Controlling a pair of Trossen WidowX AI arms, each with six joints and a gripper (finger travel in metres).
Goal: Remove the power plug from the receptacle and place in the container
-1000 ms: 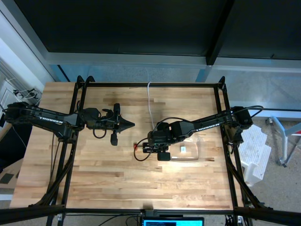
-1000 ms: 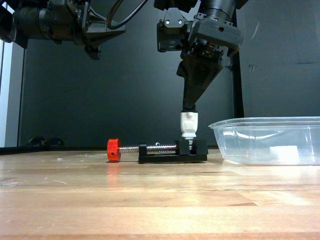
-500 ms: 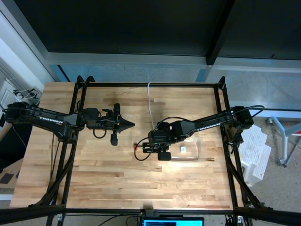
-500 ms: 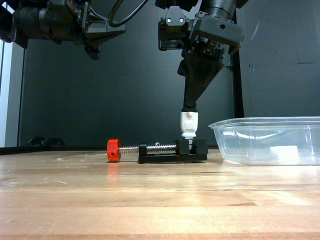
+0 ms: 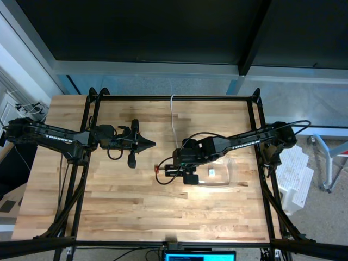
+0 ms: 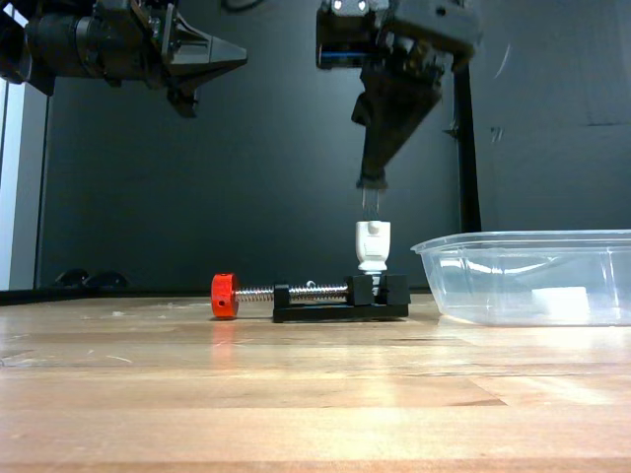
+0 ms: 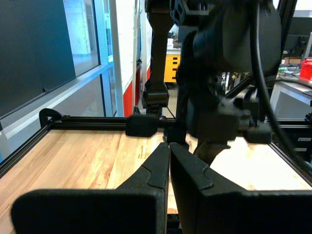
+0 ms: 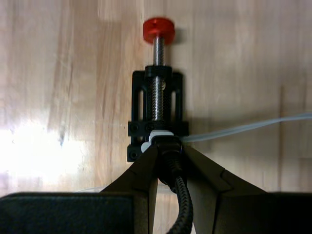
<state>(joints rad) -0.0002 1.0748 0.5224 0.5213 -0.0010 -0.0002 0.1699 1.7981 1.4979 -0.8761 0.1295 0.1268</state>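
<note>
The right gripper (image 6: 374, 169), clamped on the power plug (image 8: 168, 147), has just lifted it clear to hang directly above the receptacle (image 6: 372, 241), ready for the container (image 6: 493, 286) beside it, while the closed left gripper (image 6: 232, 51) waits well away.

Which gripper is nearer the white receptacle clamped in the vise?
Right. The right gripper hangs just above the receptacle, gripping the power plug; the left gripper sits higher, far to its left.

Black left pincer (image 5: 154, 144) and right pincer (image 6: 372, 177); black power plug (image 8: 168, 147); white receptacle (image 6: 372, 242); red-orange knob (image 6: 224, 296); clear container (image 6: 493, 281).
</note>
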